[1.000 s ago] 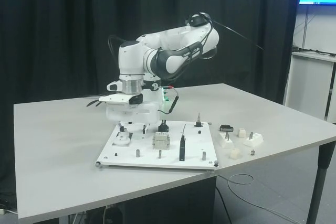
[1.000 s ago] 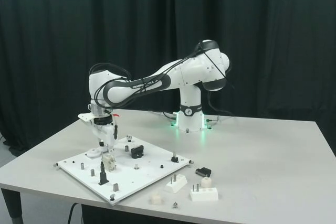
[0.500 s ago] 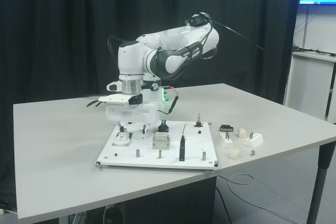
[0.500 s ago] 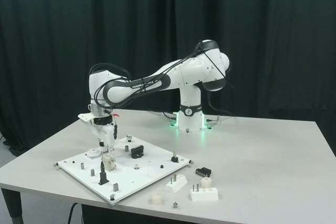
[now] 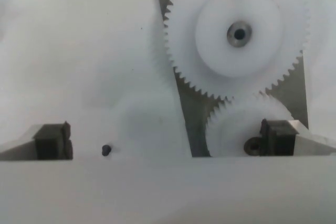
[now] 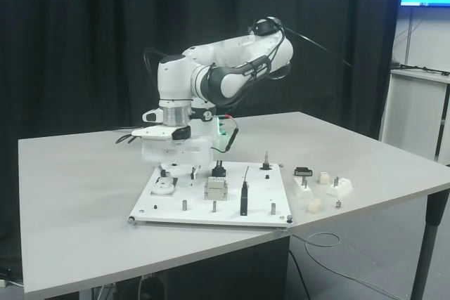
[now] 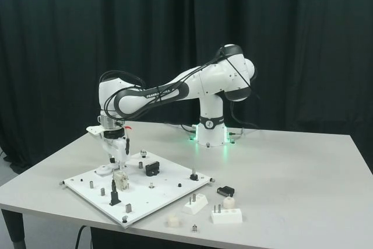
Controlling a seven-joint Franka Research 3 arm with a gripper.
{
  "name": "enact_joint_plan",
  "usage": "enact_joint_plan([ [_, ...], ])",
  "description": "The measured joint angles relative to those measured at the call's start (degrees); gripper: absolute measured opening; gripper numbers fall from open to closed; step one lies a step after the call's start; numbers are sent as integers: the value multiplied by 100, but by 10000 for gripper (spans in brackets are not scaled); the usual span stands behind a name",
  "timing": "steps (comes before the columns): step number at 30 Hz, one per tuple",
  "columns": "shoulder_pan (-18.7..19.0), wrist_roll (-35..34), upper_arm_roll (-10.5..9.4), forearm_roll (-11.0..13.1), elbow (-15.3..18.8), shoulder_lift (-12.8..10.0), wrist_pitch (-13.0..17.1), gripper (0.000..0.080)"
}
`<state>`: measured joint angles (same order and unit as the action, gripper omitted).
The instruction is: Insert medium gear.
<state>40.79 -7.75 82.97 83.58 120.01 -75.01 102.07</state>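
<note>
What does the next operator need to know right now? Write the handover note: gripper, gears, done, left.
Gripper: open, holding nothing, low over the white assembly board.
Large white toothed gear: on its peg.
Smaller white toothed gear: right beside it, teeth meeting, next to one fingertip.
Done: the smaller gear appears placed and let go.
Left: confirm it is fully seated, then lift the arm away.

Large white gear (image 5: 239,34) meshing with smaller white gear (image 5: 236,129), open claw (image 5: 163,142) fingertips either side
</note>
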Motion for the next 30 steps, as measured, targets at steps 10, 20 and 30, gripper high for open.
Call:
enact_joint_plan([
  [10, -6, 0, -1, 32, 2, 0, 5, 800],
  [20, -7, 0, 0, 49, 3, 0, 6, 800],
  [30, -12, 0, 1, 92, 4, 0, 10, 800],
])
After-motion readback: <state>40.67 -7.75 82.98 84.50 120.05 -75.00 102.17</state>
